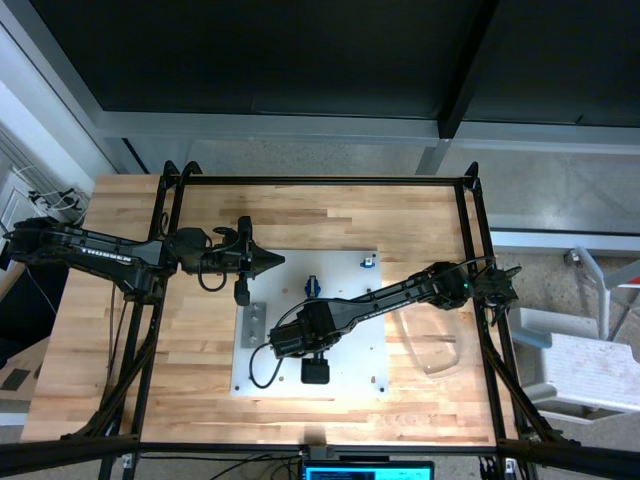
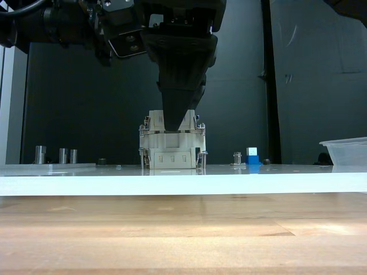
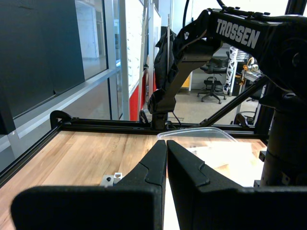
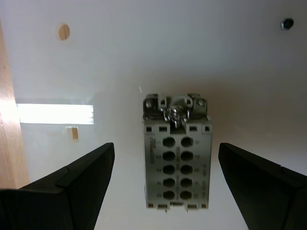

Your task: Remove the HAN10-E connector and place it in the container

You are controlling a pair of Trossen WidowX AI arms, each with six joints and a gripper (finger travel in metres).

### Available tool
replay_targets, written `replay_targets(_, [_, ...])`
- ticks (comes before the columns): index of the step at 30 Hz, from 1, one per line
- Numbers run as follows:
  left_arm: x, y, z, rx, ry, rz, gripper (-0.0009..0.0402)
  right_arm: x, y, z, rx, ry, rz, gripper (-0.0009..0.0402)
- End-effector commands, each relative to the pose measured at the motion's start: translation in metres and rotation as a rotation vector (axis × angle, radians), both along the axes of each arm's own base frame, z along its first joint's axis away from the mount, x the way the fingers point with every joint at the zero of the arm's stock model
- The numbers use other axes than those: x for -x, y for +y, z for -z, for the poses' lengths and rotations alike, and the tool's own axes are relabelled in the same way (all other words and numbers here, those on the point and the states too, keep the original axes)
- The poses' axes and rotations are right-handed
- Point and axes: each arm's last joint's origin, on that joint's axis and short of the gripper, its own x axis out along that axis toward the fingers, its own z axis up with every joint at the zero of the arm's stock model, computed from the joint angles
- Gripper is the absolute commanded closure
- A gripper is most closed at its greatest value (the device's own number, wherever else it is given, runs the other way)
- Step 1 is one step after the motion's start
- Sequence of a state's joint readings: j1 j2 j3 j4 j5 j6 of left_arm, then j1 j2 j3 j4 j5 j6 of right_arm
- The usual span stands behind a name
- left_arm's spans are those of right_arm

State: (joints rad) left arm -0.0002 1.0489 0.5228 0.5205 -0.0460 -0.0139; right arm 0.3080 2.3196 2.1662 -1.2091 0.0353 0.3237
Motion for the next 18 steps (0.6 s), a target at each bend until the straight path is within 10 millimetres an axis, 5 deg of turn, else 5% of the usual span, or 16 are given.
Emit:
replay_targets(1, [-0.0001, 0.0, 0.0, 0.0, 0.0, 0.0, 0.0393, 0.0005, -0.0004, -0.0007, 0.003, 0.002, -0.006, 0.0112])
replay_targets(18, [-0.0001, 0.0, 0.0, 0.0, 0.0, 0.0, 0.0393, -0.0004, -0.0001, -0.0011, 0.002, -0.01, -0.018, 0.026])
